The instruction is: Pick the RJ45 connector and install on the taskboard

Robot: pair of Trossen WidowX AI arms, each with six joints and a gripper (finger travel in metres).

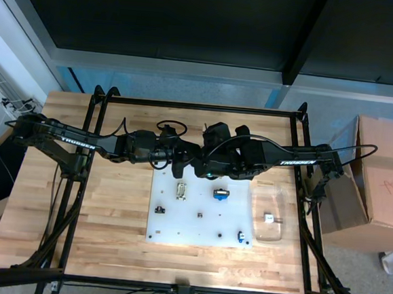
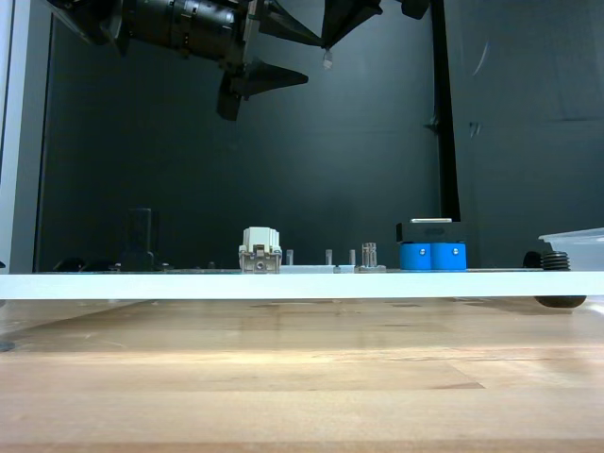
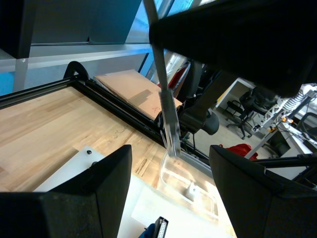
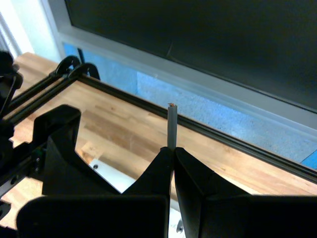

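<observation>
Overhead light glares on the table [image 1: 114,239]; the low view is dim.

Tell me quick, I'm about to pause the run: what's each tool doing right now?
Left tool: open, high over the board's far edge.
Right tool: shut on the RJ45 connector, high above the board.

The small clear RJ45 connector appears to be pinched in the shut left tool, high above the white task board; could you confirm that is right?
Not quite: it is the shut right tool that holds the small clear RJ45 connector, high above the white task board, as the low view and the right wrist view show. The left tool hovers open just beside it.
</observation>
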